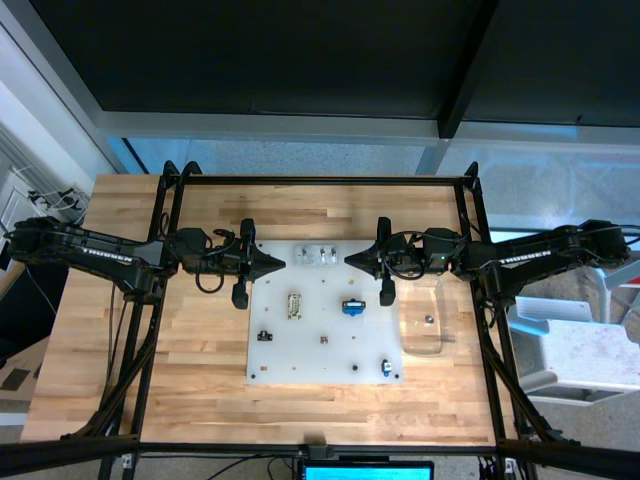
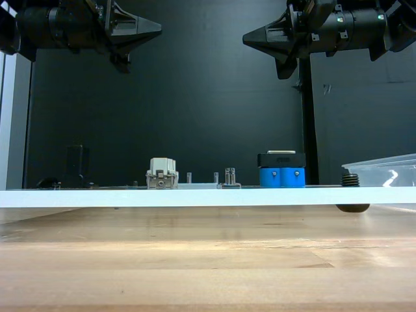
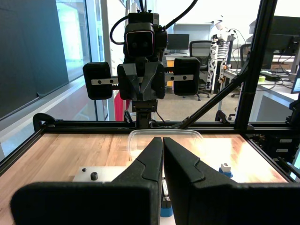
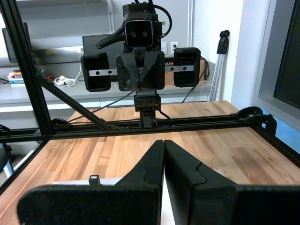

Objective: Pick the M12 fastener and fasten on the M12 threads

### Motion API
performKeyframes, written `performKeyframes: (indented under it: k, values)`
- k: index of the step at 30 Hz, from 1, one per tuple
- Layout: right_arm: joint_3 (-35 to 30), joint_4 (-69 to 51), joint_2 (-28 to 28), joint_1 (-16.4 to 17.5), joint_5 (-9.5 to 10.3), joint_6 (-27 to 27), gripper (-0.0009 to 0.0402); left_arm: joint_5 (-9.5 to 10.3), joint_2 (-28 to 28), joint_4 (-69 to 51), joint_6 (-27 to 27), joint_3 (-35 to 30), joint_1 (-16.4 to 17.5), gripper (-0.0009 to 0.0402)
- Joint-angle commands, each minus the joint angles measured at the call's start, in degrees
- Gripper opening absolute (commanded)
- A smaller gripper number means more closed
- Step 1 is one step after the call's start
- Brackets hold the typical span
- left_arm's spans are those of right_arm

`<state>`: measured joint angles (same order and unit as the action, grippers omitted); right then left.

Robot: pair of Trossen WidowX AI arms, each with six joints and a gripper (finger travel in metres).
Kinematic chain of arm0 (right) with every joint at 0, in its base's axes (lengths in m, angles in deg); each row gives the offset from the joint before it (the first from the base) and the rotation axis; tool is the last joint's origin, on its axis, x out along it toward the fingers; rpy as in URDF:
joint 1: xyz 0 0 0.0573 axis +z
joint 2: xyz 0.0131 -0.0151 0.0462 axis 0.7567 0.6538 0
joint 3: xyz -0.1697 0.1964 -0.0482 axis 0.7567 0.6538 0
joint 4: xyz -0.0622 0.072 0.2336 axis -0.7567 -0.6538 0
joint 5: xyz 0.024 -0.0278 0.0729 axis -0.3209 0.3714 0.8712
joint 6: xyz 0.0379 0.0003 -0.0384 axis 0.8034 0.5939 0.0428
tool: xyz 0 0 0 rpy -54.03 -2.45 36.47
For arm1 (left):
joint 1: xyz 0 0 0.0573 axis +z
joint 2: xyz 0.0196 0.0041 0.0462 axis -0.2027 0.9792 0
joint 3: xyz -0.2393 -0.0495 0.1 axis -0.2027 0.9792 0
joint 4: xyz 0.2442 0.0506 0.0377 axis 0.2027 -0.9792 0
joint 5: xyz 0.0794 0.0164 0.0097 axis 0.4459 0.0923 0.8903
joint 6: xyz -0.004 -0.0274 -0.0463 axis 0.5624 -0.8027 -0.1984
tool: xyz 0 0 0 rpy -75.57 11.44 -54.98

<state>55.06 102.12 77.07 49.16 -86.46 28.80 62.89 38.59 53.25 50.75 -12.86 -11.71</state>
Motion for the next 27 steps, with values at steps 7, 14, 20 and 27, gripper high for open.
performKeyframes:
  k: [7, 14, 20, 27]
  values:
    - [0.0, 0.1, 0.0, 0.0, 0.00, 0.0, 0.0000, 0.02, 0.0, 0.0, 0.0, 0.0, 0.0, 0.0000]
    - [0.0, 0.1, 0.0, 0.0, 0.00, 0.0, 0.0000, 0.02, 0.0, 0.0, 0.0, 0.0, 0.0, 0.0000]
    - [0.0, 0.1, 0.0, 0.0, 0.00, 0.1, 0.0000, 0.00, 0.0, 0.0, 0.0, 0.0, 0.0, 0.0000]
    - [0.0, 0.0, -0.1, 0.0, 0.04, 1.3, 0.0000, 0.00, 0.0, 0.0, 0.0, 0.0, 0.0, 0.0000]
